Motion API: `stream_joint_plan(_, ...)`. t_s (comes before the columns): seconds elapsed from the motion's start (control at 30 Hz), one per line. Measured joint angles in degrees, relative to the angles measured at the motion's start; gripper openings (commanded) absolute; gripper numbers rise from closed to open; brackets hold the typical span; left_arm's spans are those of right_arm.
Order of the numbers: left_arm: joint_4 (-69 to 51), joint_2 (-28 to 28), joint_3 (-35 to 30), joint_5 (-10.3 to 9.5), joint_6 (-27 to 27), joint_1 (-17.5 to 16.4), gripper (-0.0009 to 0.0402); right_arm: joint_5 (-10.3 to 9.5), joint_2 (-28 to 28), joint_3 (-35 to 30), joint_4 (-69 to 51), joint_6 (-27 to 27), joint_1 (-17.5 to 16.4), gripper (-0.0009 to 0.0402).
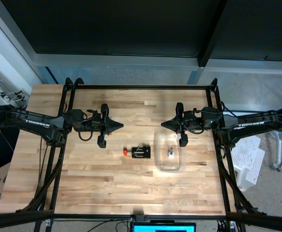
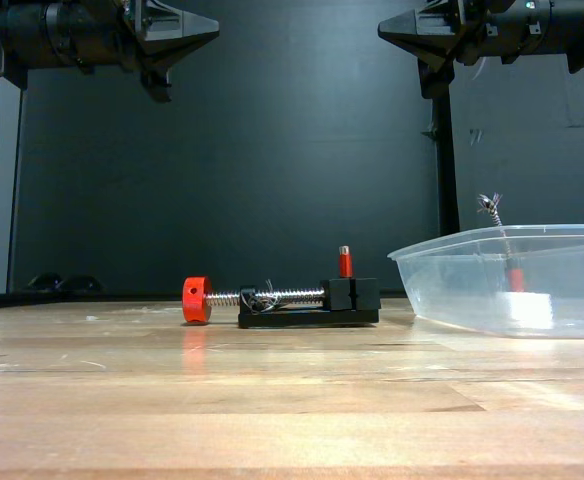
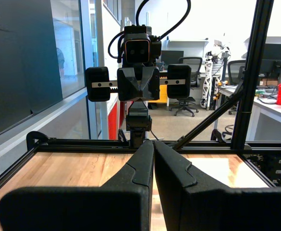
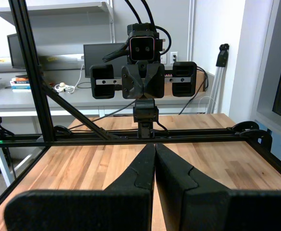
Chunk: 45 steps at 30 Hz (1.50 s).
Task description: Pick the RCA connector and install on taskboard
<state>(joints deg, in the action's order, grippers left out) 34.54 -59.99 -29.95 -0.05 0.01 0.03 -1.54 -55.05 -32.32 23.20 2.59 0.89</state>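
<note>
Above the table [image 1: 107,193], left gripper [image 1: 120,125] and right gripper [image 1: 163,124] hover closed

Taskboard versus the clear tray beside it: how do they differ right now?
The taskboard is black and opaque with a red knob; the tray is clear plastic. The tray covers more table than the taskboard. The tray is a hollow container holding small parts; the taskboard is a solid block. Both sit on the table untouched, with the left gripper and right gripper shut, high above at either side.

Wooden table [image 1: 107,188], dark wall [image 2: 302,150] behind, office chairs [image 3: 185,103].
</note>
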Motion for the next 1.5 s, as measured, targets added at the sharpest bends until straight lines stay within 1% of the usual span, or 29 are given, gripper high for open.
stream_joint_plan(0.73, 0.0, 0.0, 0.0, 0.02, 0.0, 0.0, 0.0000, 0.04, 0.0, 0.0, 0.3, -0.2, 0.0, 0.0000)
stream_joint_plan(0.77, 0.0, 0.0, 0.0, 0.00, 0.0, 0.0, 0.0000, 0.72, 0.0, 0.0, 0.7, -1.2, 0.0, 0.0000)
stream_joint_plan(0.83, 0.0, 0.0, 0.0, 0.02, 0.0, 0.0, 0.0000, 2.99, 0.1, -0.5, 0.3, -2.1, 0.0, 0.0000)
stream_joint_plan(0.87, 0.0, 0.0, 0.0, 0.00, 0.0, 0.0, 0.0000, 3.45, 0.2, -0.9, 0.0, -1.9, 0.0, 0.0000)
stream_joint_plan(0.93, 0.0, 0.0, 0.0, 0.00, 0.0, 0.0, 0.0000, 3.48, 0.3, -1.4, -0.5, -1.8, 0.0, 0.0000)
stream_joint_plan(1.0, 0.0, 0.0, 0.0, 0.00, 0.0, 0.0, 0.0000, 3.43, 0.3, -2.5, -3.7, -1.7, -0.1, 0.0000)
stream_joint_plan(1.17, 0.0, 0.0, 0.0, 0.02, 0.0, 0.0, 0.0000, 3.45, 0.3, -7.4, -18.7, -1.7, -0.3, 0.0000)
stream_joint_plan(1.33, 0.0, 0.0, 0.0, 0.00, 0.0, 0.0, 0.0000, 3.45, 0.1, -12.5, -33.7, -1.4, -1.7, 0.0000)
stream_joint_plan(1.5, 0.0, 0.0, 0.0, 0.00, 0.0, 0.0, 0.0000, 3.48, -1.0, -16.7, -47.1, 1.9, -2.1, 0.0000)
